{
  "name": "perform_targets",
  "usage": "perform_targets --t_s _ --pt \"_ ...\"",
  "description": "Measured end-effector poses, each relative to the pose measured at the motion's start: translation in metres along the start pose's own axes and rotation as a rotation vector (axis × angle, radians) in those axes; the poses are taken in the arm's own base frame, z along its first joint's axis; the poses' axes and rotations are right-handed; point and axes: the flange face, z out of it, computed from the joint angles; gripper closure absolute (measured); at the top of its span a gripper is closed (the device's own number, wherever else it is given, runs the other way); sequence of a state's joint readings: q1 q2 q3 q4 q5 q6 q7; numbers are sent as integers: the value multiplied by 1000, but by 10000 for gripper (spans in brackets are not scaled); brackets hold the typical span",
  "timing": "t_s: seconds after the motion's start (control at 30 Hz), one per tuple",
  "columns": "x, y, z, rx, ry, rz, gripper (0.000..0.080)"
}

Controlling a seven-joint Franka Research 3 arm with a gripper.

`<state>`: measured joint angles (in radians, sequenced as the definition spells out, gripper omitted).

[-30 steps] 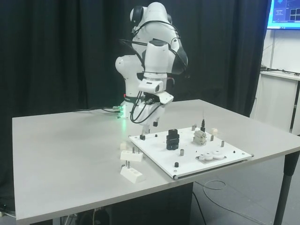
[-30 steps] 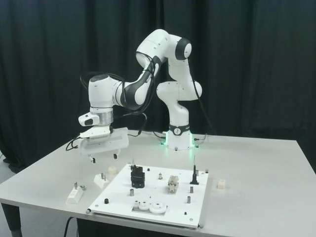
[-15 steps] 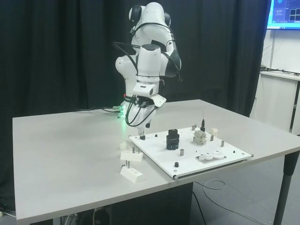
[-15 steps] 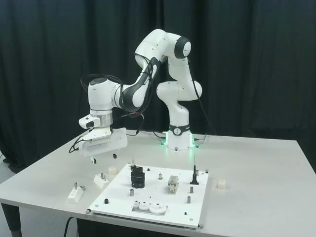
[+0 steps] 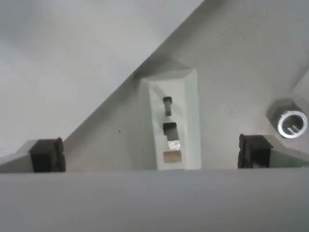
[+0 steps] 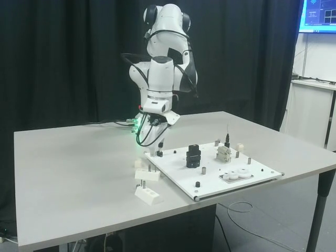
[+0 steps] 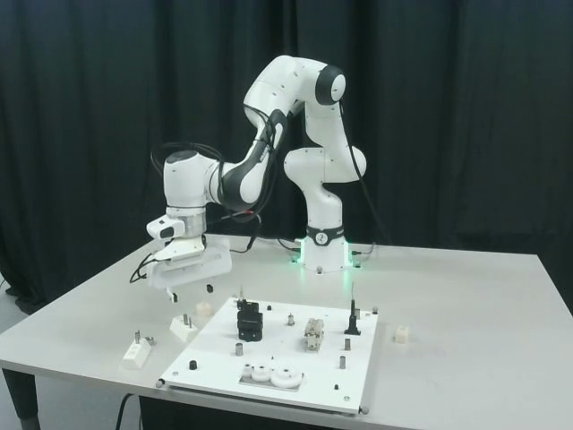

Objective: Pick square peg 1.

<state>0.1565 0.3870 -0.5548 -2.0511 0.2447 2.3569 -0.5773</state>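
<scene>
We find the white arm [image 7: 269, 143] bent forward from its base, with the hand [image 7: 189, 293] hanging above the table [image 7: 466, 305], well clear of the surface and just off the near-left corner of the white board [image 7: 295, 367].

The wrist view looks straight down between the two black fingertips [image 5: 47, 155], which stand wide apart with nothing between them; we record the hand as open and empty.

Directly below the hand lies a white holder block [image 5: 169, 121], resting on the table beside the edge of the board. A short square peg [image 5: 169, 133] stands upright in a slot of this block; we take it to be square peg 1. In the second room view the same block [image 7: 184, 329] shows with the peg [image 7: 185, 319] rising from it, below the hand and apart from it. In the first room view the block [image 6: 147, 176] sits left of the board, with the hand [image 6: 158, 153] above and slightly behind it.

A second white block [image 7: 136, 354] with its own peg lies nearer the table's front edge, apart from the first. A small metal nut [image 5: 288, 122] appears near the block in the wrist view.

On the board we note a black fixture [image 7: 248, 321], a grey metal part [image 7: 312, 335], three white gears [image 7: 273, 375] and several short pegs. A small white cube [image 7: 402, 334] lies on the table to the right of the board. A green light [image 7: 295, 260] glows at the arm's base.
</scene>
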Motion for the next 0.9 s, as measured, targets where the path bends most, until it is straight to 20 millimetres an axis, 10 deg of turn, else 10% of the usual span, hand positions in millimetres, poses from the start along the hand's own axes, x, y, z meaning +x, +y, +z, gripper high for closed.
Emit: perform_targets --t_s 0.9 --pt "-7 -2 19 -8 25 -93 3"
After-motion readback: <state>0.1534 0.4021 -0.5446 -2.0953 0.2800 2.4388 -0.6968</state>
